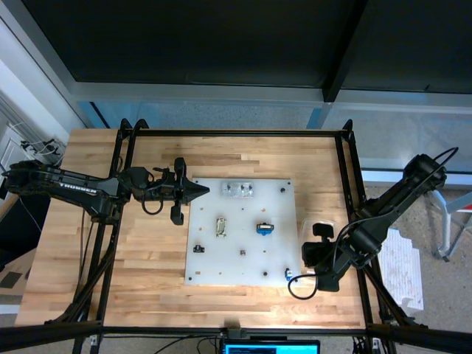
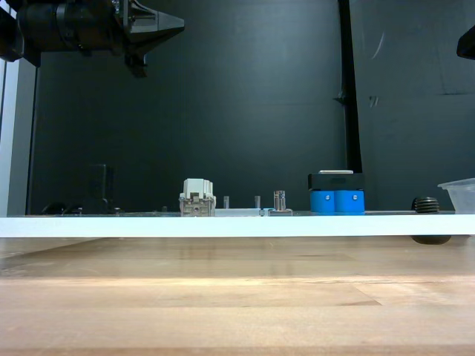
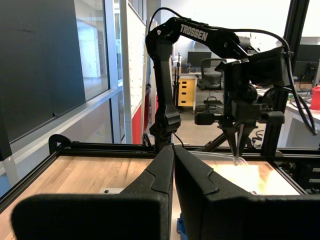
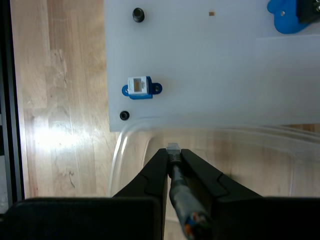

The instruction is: Pick the RJ45 connector and install on taskboard

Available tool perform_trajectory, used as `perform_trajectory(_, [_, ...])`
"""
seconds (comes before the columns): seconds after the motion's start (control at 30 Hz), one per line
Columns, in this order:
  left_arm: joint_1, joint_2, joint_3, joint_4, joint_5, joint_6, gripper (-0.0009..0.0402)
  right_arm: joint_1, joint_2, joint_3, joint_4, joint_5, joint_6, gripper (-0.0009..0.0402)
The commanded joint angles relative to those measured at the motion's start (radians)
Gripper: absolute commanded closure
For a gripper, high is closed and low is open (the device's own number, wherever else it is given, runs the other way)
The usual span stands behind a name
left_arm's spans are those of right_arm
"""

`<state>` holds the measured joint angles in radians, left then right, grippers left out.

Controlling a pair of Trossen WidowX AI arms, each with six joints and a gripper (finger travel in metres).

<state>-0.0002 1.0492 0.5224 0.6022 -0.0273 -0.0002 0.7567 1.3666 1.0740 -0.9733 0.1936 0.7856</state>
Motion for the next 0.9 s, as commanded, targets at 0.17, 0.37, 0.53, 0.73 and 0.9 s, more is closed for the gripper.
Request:
perform_trajectory(0.17, [0.000, 0.000, 0.000, 0.000, 0.000, 0.000, 0.0393, -0.005, 0.077, 0.052, 0.019, 0.000, -0.018, 0.0393])
perform_trajectory(0.37, [0.000, 0.000, 0.000, 0.000, 0.000, 0.000, 0.0393, -0.019, 0.119, 0.090, 0.027, 0.000, -0.022, 0.0393])
perform_trajectory(0.53, [0.000, 0.000, 0.000, 0.000, 0.000, 0.000, 0.0393, -0.038, 0.164, 0.121, 0.050, -0.002, -0.042, 0.0393])
perform_trajectory(0.73, [0.000, 0.000, 0.000, 0.000, 0.000, 0.000, 0.0393, -0.055, 0.199, 0.122, 0.117, -0.004, -0.067, 0.0393])
perform_trajectory(0.9, [0.000, 0.000, 0.000, 0.000, 0.000, 0.000, 0.0393, -0.060, 0.212, 0.122, 0.116, -0.007, -0.078, 0.0393])
